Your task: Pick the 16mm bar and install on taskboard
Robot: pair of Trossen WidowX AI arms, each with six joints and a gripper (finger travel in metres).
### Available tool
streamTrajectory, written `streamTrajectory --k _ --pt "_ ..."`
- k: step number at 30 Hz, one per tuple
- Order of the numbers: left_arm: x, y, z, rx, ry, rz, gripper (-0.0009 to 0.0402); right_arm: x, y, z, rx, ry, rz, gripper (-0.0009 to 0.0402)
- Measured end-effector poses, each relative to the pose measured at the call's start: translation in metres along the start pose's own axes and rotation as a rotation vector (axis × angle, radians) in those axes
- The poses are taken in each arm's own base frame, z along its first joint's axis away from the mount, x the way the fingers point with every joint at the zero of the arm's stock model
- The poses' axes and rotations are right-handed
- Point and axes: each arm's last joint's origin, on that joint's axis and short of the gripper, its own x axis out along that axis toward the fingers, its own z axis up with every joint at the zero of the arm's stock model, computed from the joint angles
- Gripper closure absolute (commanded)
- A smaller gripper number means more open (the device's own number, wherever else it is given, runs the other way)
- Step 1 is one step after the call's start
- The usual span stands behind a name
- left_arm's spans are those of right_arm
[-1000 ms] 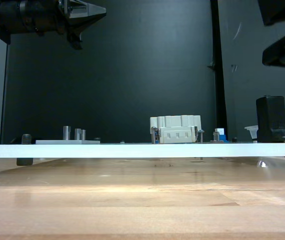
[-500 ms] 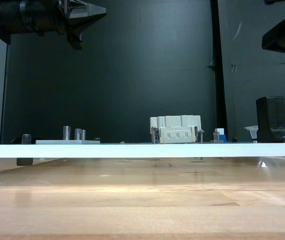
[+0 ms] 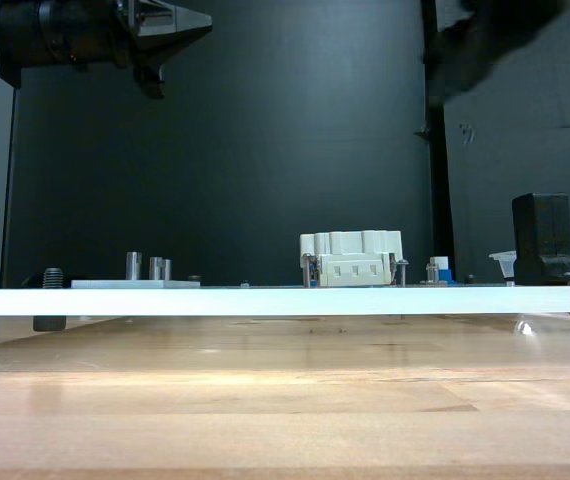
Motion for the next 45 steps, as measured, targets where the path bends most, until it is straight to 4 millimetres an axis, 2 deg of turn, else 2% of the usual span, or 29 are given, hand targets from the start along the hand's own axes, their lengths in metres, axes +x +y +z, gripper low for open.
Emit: streamTrajectory --k 5,12,18,26,34,45 --pt "0.000 0.000 0.000 0.000 0.000 0.000 0.0393 -0.012 -0.024 -0.002 -0.010 -0.237 -0.025 0.0304" --pt "0.000 0.000 0.000 0.000 0.000 0.000 0.0393 -0.024 -0.039 -0.005 0.007 -0.559 -0.030 0.0394" --pt "0.000 0.000 0.000 0.000 0.001 0.000 0.0393 -0.025 -0.047 -0.013 0.042 -0.731 -0.057 0.0395" --pt "0.000 0.000 -0.001 0.000 0.006 0.000 0.0393 -0.017 -0.059 -0.028 0.097 -0.833 -0.056 0.0394" --pt "0.000 0.000 -0.002 0.000 0.024 0.000 0.0393 -0.010 -0.059 -0.035 0.127 -0.858 -0.045 0.0393" --pt "0.000 0.000 -0.002 0.000 0.024 0.000 0.0393 -0.012 -0.059 -0.033 0.127 -0.863 -0.046 0.0393"
